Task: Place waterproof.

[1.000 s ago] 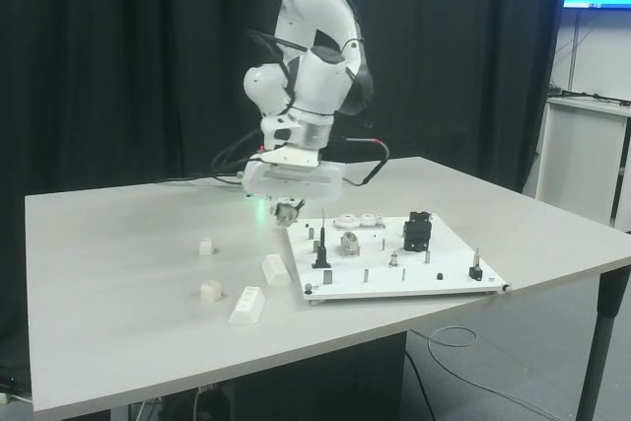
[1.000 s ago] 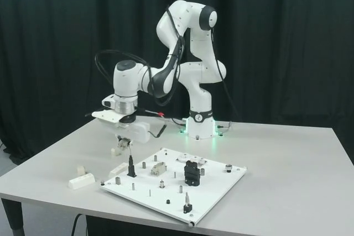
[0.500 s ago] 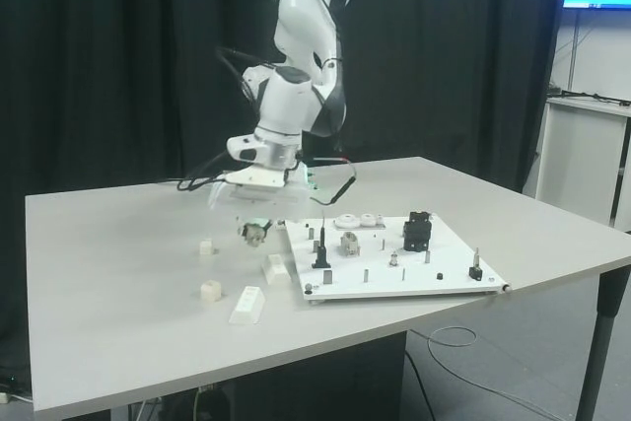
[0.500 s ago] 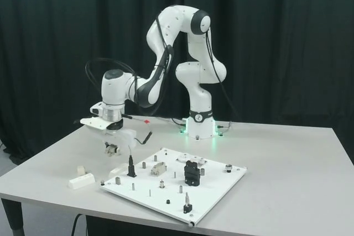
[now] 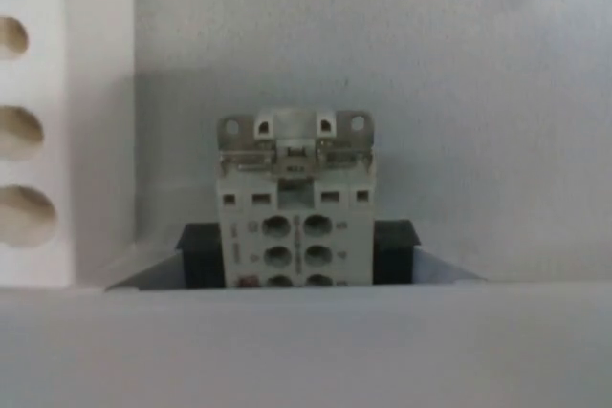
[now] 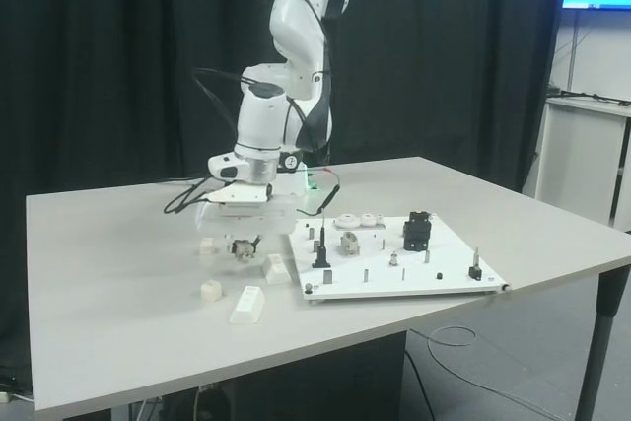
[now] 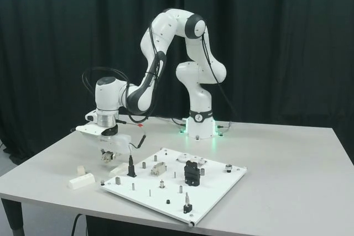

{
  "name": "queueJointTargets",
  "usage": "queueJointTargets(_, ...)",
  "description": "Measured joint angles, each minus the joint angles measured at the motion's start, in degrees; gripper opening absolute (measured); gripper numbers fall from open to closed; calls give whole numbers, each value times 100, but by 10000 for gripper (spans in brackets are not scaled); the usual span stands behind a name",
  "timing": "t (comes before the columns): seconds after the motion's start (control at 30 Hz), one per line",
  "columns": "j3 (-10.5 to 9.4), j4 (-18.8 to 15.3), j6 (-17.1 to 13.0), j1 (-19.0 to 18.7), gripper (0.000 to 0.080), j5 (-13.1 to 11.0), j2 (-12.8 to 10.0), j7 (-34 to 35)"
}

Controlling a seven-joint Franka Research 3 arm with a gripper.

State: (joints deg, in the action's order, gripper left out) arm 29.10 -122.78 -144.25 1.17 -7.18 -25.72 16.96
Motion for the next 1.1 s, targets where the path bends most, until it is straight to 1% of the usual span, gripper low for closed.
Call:
queueJointTargets(0.13,0,28,-33,26,313,-216,-72,-165)
queueJointTargets(0.27,0,66,-33,46,313,-371,-142,-239)
queueJointTargets(0.63,-1,211,-7,89,313,-632,-393,-378)
queueJointTargets(0.77,-1,286,58,98,313,-711,-460,-433)
queueJointTargets(0.8,-1,311,83,99,476,-725,-472,-433)
queueJointTargets(0.9,-1,398,174,99,476,-768,-485,-432)
queueJointTargets(1.0,0,521,333,99,476,-786,-484,-430)
queueJointTargets(1.03,2,569,389,99,724,-786,-485,-426)
queueJointTargets(1.1,9,672,532,99,724,-786,-484,-416)
